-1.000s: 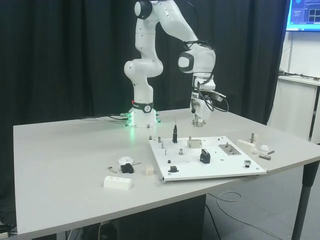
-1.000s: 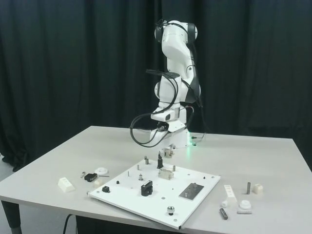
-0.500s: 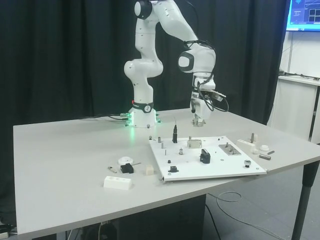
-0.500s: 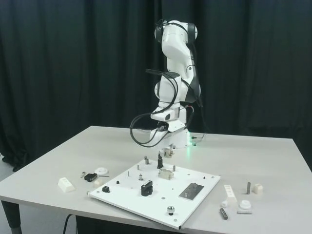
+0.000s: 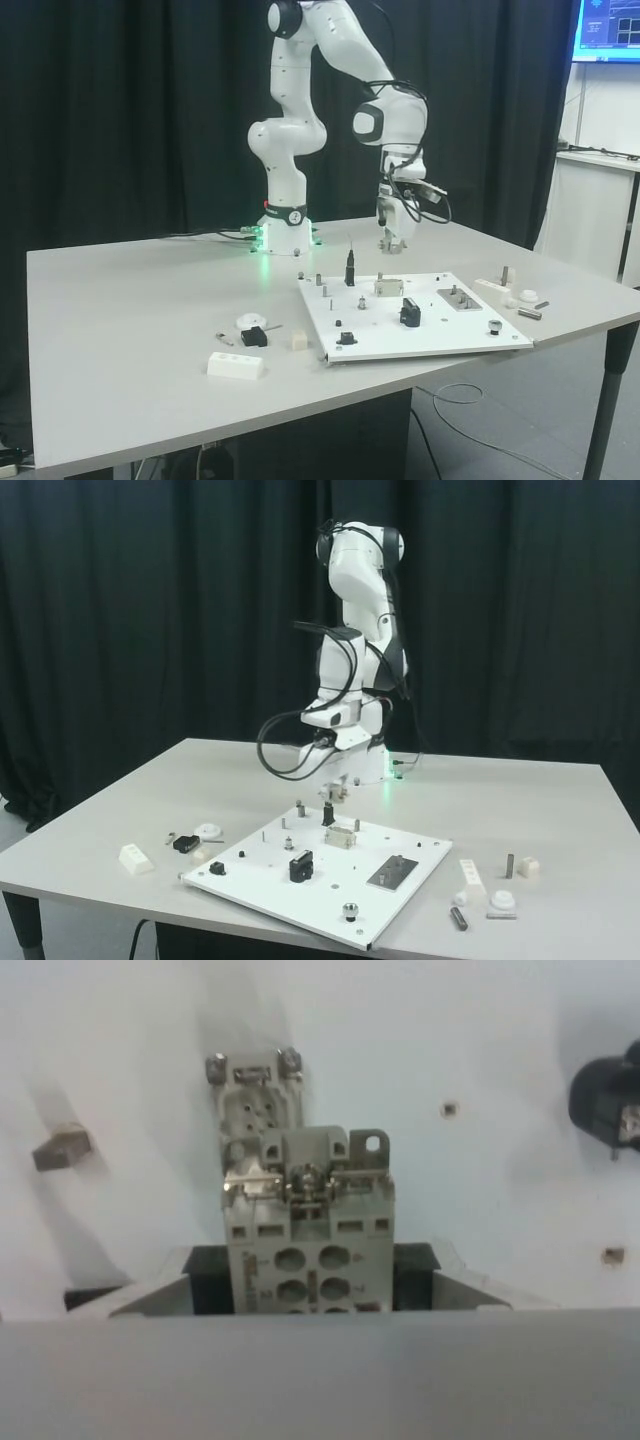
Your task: Place waterproof.
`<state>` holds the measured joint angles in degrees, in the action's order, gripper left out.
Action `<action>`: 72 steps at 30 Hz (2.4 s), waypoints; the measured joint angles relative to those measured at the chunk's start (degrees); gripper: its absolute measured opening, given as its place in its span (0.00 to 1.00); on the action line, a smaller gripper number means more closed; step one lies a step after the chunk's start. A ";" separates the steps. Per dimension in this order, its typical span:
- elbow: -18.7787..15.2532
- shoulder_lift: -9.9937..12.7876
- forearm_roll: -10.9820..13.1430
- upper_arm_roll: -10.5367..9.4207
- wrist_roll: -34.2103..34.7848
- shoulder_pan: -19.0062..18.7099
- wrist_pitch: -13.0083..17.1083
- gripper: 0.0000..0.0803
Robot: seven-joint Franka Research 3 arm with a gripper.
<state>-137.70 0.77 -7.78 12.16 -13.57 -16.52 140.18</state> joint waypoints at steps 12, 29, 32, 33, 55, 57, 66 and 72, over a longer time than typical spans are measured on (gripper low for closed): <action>0.72 0.22 -3.83 1.56 0.00 5.03 0.11 0.39; 1.17 3.28 -7.65 5.22 -5.45 15.26 4.00 0.39; 1.17 4.71 -7.56 6.32 -6.73 16.51 5.80 0.39; 1.17 5.23 -7.49 6.67 -6.96 16.87 6.37 0.39; 1.10 14.67 3.06 8.23 -14.41 20.12 14.05 0.39; 1.10 15.02 3.77 8.23 -14.76 20.13 14.16 0.39; 1.11 16.46 6.73 8.23 -16.58 20.13 14.16 0.39; 1.11 17.21 8.41 8.23 -18.45 20.13 14.41 0.39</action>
<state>-136.59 17.98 0.64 20.39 -32.02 3.62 154.59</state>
